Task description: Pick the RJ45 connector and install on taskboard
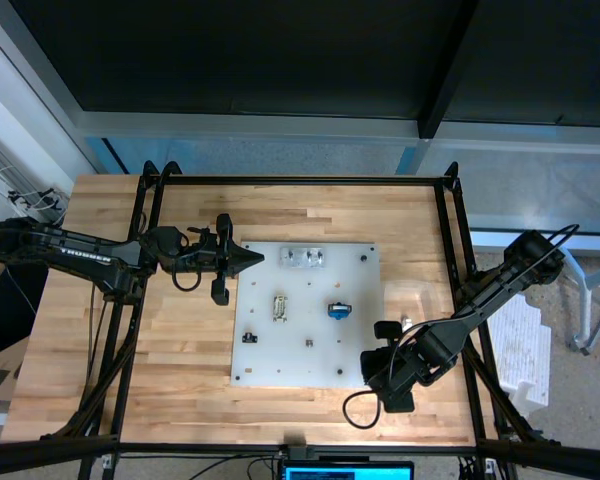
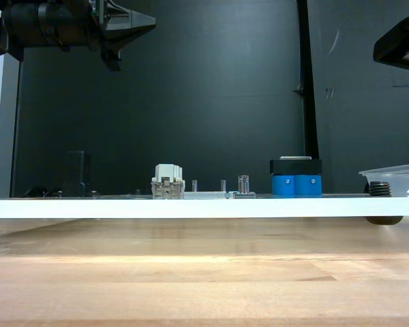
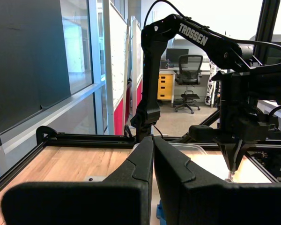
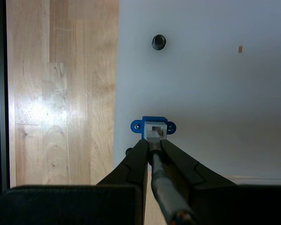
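Pick looks done, install not yet: the right gripper [image 4: 152, 141] is clamping closed on the RJ45 connector [image 4: 154, 152], which is sitting between its fingertips with a grey cable [image 4: 171, 201] trailing back through them, and it is hanging well above the taskboard [image 4: 215, 84], not touching it. The blue socket mount [image 4: 153, 120] is lying below and just ahead of the fingertips, roughly lined up with the plug but, I judge, not receiving it yet. Across the board from that hand, the left gripper [image 1: 248, 258] is hovering parked, fingers pressed together, holding nothing.
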Controlling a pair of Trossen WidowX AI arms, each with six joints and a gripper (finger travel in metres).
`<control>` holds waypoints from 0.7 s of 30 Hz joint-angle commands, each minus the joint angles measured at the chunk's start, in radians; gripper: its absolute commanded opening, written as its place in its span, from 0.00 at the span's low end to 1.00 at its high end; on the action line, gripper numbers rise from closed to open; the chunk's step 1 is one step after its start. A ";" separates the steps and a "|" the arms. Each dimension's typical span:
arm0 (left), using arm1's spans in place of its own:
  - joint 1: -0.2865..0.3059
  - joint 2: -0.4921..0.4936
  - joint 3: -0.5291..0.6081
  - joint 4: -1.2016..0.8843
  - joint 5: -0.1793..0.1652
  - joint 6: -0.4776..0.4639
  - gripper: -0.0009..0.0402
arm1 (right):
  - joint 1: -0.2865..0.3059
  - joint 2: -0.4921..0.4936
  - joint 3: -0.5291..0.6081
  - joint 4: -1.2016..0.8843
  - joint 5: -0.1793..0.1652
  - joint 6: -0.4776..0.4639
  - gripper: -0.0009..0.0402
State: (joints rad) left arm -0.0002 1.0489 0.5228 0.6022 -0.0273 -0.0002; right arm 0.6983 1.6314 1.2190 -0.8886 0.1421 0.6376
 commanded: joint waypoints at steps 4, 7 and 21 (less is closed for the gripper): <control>0.000 0.000 0.000 0.000 0.000 0.000 0.02 | 0.000 -0.001 -0.006 0.006 0.006 0.000 0.02; 0.000 0.000 0.000 0.000 0.000 0.000 0.02 | 0.000 -0.001 -0.010 0.012 0.007 0.000 0.02; 0.000 0.000 0.000 0.000 0.000 0.000 0.02 | 0.000 -0.001 -0.016 0.020 0.023 -0.006 0.02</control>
State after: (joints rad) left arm -0.0002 1.0489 0.5224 0.6022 -0.0273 -0.0002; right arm 0.6979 1.6314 1.2026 -0.8688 0.1646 0.6327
